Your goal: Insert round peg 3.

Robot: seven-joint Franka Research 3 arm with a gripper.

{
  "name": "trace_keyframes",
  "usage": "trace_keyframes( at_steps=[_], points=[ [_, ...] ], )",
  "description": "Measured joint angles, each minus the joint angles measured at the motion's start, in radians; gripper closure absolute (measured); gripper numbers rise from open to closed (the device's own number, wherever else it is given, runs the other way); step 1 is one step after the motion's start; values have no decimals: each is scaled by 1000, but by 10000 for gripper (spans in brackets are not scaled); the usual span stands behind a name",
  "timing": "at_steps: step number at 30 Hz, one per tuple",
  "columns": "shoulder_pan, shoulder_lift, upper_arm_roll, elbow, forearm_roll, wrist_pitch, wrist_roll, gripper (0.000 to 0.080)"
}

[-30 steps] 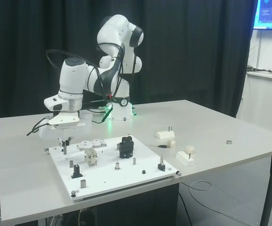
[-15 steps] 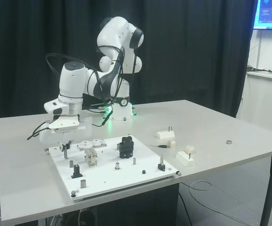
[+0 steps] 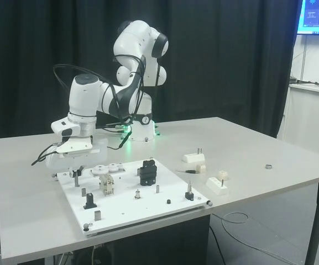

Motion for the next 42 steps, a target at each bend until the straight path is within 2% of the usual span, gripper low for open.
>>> trace_keyframes(
  at_steps=[19,42],
  points=[
    [1,0,0,1,25,-4,0,696],
    [-3,3,-1,0,27,-14,0,696]
  ],
)
